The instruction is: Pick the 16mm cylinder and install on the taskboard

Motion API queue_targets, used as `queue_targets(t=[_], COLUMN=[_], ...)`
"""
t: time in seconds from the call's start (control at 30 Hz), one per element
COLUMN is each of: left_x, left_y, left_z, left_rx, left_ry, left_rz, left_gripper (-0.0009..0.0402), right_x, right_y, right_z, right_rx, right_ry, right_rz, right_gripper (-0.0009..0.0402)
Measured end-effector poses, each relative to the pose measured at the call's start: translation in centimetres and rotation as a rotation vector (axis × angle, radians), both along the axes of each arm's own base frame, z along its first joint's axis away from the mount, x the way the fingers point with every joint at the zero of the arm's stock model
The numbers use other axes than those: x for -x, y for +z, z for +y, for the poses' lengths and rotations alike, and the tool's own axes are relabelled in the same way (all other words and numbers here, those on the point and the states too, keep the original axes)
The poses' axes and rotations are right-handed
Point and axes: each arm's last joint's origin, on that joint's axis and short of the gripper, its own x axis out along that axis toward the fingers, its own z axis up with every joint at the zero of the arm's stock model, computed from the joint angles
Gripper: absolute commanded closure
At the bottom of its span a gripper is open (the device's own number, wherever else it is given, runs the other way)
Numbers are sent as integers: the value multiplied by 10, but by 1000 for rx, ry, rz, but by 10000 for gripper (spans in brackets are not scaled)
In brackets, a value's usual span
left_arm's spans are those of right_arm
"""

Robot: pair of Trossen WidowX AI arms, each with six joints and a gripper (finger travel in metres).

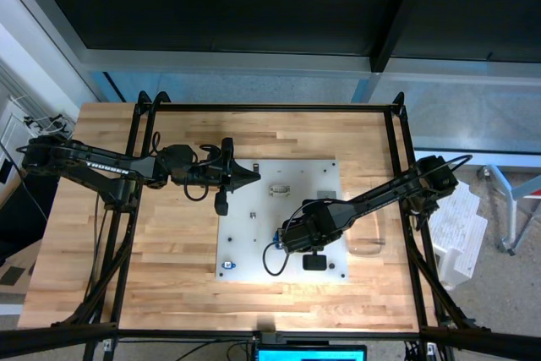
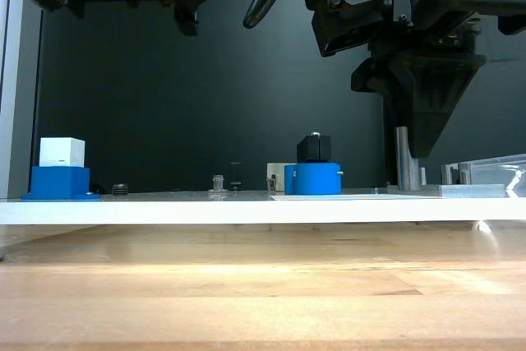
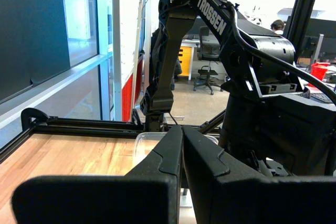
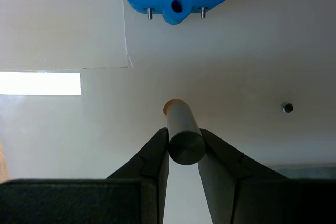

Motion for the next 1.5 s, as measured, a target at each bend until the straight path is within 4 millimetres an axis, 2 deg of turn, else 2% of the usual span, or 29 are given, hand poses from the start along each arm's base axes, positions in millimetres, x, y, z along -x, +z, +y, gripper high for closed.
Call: queue_targets(t=[1.3,1.5], left_x=[0,0], left_y=[0,0], left_z=[0,0], left_rx=[0,0], left_ry=[0,0], left_rz=[0,0], left_gripper=[393,393], right_x=[1,2], right_y=[-4,-10], right_z=[2,2], right_rx=[-12,-16], right_ry=[6,6], right_rz=[0,-10], right_gripper=[393,393])
